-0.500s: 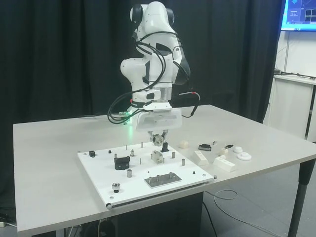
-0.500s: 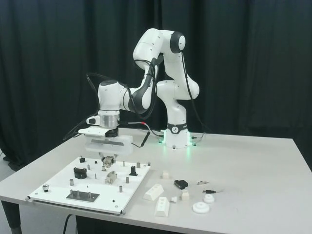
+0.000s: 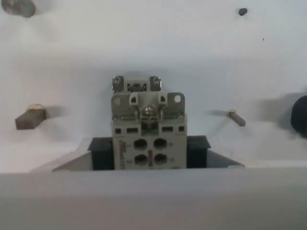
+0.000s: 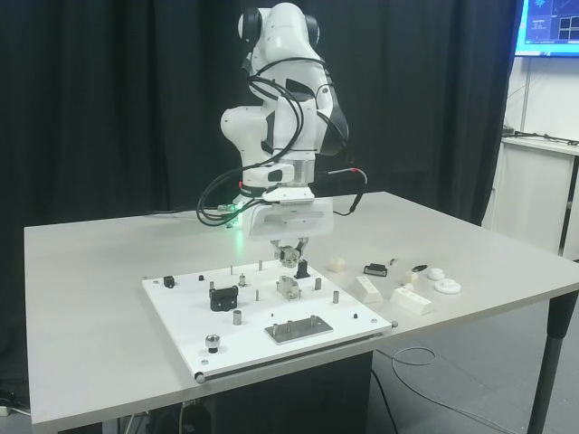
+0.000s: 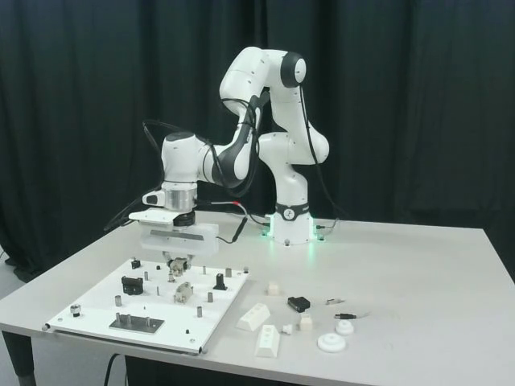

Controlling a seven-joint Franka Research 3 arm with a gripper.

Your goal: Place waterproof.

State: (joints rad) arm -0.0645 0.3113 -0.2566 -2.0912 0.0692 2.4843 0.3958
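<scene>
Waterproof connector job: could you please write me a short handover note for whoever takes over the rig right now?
Pincer: shut on the waterproof connector, with black pads on both its sides.
Position: hovering above the white board, over the grey mounted fixture. The room views show a gap between connector and fixture.
Done: connector picked up and brought over the board.
Left: lower it, seat it, open the pincer, retreat.
Other: loose white parts lie on the grey table beside the board.
</scene>
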